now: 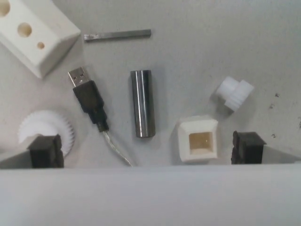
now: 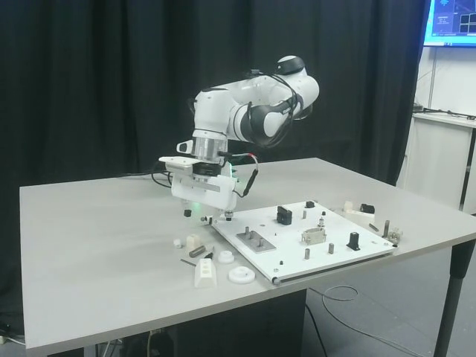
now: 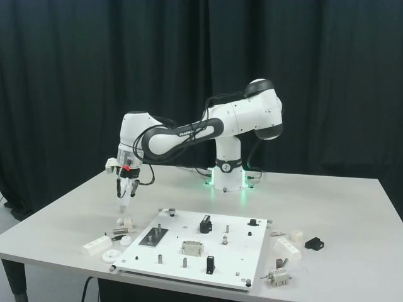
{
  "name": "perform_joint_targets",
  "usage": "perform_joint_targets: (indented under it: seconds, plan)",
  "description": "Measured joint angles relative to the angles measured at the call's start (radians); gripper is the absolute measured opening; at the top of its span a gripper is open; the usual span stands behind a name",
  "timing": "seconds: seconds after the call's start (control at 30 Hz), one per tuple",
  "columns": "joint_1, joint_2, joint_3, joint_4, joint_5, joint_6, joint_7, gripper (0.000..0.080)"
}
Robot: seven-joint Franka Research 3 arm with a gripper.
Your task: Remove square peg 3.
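Fingers: the two black fingers stand spread wide, holding nothing and touching nothing; the gripper hangs above the desk, clear of every part below it.
Between the fingers: one steel cylinder, one black plug with its cable and one white square socket with a hollow square opening lie in the gap, each on the desk, none of them pinched.
Square peg: one thin grey square bar lies flat on the desk at about 12 o'clock of the steel cylinder, well apart from both fingers; whether this bar is peg 3 cannot be told.
Gears: two white ones; the large gear sits at 9 o'clock of the plug, partly behind one finger, and the small gear lies at 1 o'clock of the square socket.
Block: one white block with three round holes showing, at 11 o'clock of the plug, apart from it.
Arm: in the second room view the white arm reaches from its base out over the desk's near corner, gripper pointing down above the loose parts.
Board: one white board lies flat on the desk beside the loose parts, carrying several small black and grey pieces too small to count surely.
Base light: a green glow shows at the foot of the arm.
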Motion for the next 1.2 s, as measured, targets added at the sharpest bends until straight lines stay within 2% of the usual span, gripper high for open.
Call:
perform_joint_targets:
  seconds: [0.63, 0.83, 1.07, 1.2]
  plan:
    - [-0.016, 0.003, 0.003, 0.026, -0.022, -0.026, -0.002, 0.0800]
    - [-0.023, 0.004, 0.010, 0.039, -0.034, -0.027, -0.078, 0.0800]
    - [-0.031, 0.005, 0.014, 0.047, -0.035, -0.035, -0.072, 0.0800]
    - [-0.034, 0.005, 0.014, 0.049, -0.035, -0.038, -0.027, 0.0800]
